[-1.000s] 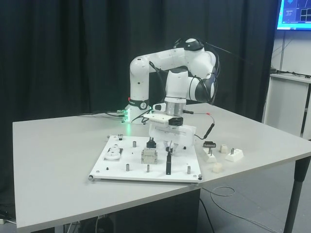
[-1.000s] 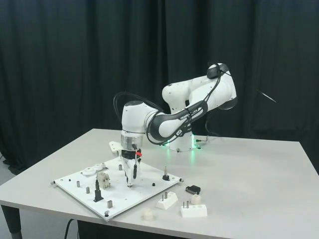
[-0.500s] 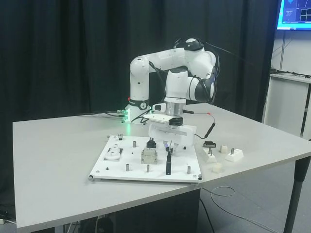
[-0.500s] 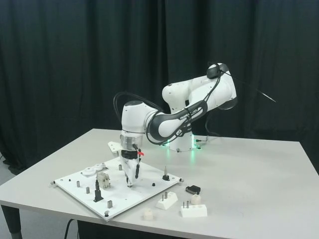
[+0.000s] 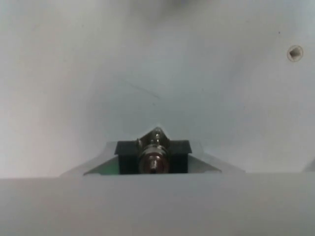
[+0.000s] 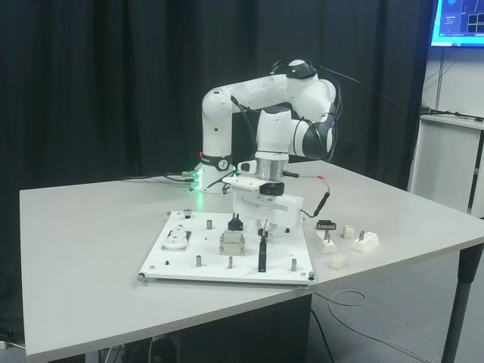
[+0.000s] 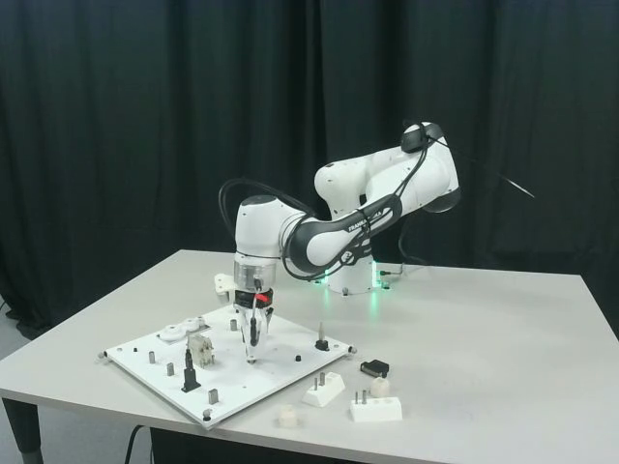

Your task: Insert BNC.

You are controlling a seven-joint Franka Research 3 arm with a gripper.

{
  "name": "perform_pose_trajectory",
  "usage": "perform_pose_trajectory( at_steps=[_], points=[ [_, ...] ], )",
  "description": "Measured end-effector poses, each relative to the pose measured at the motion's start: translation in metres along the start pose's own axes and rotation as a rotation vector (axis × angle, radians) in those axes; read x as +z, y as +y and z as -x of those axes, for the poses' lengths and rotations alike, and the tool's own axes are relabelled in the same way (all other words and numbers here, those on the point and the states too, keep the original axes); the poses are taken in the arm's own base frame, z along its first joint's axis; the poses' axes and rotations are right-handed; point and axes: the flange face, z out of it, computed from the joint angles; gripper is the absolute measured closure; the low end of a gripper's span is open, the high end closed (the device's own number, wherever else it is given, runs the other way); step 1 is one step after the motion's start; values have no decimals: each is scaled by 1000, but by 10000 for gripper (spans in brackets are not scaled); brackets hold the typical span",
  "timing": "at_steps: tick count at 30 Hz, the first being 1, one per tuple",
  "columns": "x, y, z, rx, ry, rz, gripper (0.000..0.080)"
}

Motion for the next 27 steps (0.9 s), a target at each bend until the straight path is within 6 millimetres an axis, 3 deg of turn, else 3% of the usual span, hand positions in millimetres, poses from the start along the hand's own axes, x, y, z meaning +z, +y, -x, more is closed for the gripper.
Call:
perform_pose_trajectory(
  at_steps=[27],
  points=[
    [0, 0, 0, 323, 2, 0, 682]
  ],
)
